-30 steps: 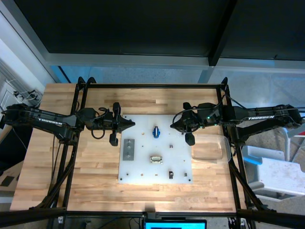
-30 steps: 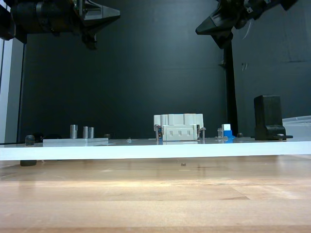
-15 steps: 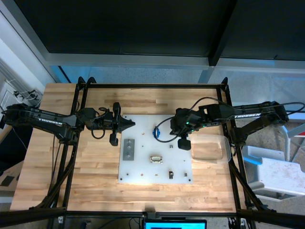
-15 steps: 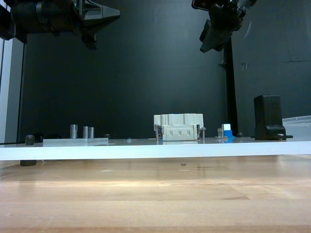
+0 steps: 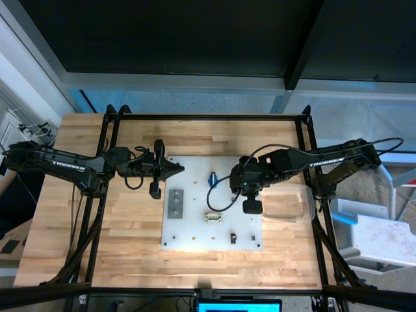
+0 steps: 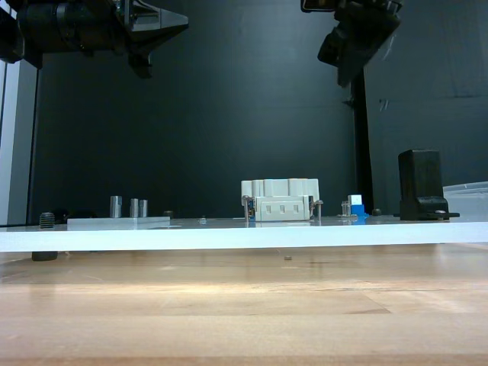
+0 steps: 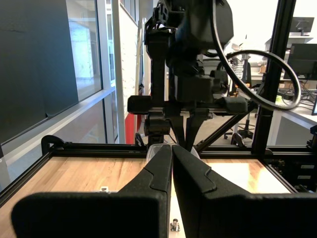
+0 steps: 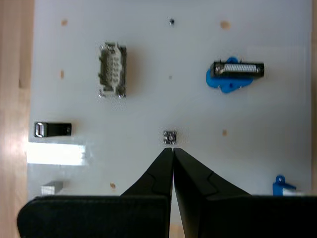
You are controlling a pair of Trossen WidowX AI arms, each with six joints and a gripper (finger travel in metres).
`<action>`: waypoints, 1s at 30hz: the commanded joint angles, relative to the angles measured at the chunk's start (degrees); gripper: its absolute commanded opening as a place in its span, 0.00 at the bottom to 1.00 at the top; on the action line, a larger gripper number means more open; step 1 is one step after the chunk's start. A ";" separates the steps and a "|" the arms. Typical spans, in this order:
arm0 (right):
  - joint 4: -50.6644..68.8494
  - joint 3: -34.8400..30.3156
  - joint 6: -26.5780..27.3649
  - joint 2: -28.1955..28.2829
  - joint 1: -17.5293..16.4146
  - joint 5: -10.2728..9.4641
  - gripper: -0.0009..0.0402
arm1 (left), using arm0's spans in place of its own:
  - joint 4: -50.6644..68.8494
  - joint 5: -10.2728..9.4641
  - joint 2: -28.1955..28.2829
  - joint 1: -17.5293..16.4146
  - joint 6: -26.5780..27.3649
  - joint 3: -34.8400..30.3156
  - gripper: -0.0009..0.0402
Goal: Pick the 16mm bar from the taskboard and place it in the container
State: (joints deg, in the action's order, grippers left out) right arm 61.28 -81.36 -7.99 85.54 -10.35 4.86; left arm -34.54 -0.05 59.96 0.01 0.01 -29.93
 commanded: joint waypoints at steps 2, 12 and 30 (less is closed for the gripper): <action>2.84 0.13 -2.08 0.02 -1.64 0.15 0.02 | -0.02 0.02 0.02 0.00 0.00 -0.02 0.02; 5.70 0.22 -5.40 0.04 -5.31 0.13 0.02 | 0.00 0.02 0.02 -0.02 0.00 -0.02 0.02; 6.82 0.22 -10.93 3.02 -12.31 0.02 0.05 | -0.02 0.02 0.02 0.00 0.00 -0.02 0.02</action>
State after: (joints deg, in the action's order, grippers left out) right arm 67.88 -81.12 -18.26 88.33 -22.20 4.93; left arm -34.54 -0.03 59.96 0.01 0.01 -29.95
